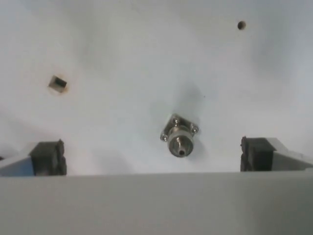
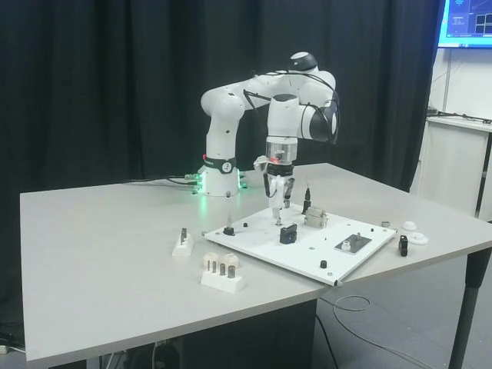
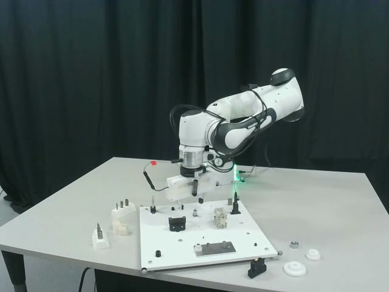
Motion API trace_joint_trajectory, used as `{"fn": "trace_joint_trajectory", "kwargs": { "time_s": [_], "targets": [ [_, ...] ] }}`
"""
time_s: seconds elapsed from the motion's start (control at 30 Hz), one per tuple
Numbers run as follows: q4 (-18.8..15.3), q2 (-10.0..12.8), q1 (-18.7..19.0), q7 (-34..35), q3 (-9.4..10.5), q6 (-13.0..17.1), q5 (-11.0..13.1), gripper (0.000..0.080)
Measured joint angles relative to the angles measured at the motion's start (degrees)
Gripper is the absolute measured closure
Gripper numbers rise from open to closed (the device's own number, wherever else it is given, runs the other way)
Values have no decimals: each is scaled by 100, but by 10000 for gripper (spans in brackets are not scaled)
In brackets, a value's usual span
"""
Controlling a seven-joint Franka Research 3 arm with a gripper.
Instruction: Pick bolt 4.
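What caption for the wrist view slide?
Open gripper above the white board, fingertips either side of a small metal connector with a four-screw flange.

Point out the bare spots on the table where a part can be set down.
Widest free patch: the grey table left of the small white bolt holders, running back to the arm's base. Also free: the far corner behind the white board in the second room view. Crowded: the board under the gripper, and the white discs beside it.

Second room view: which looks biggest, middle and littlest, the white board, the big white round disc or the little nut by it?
1. White board
2. Big white round disc
3. Little nut
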Motion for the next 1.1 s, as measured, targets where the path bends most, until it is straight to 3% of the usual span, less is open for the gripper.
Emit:
{"fn": "trace_joint_trajectory", "kwargs": {
  "time_s": [0.37, 1.1],
  "targets": [
    [10, 0, 0, -35, -116, -110, -20, 3],
    [46, 0, 0, -44, -122, -119, -45, 3]
  ]
}}
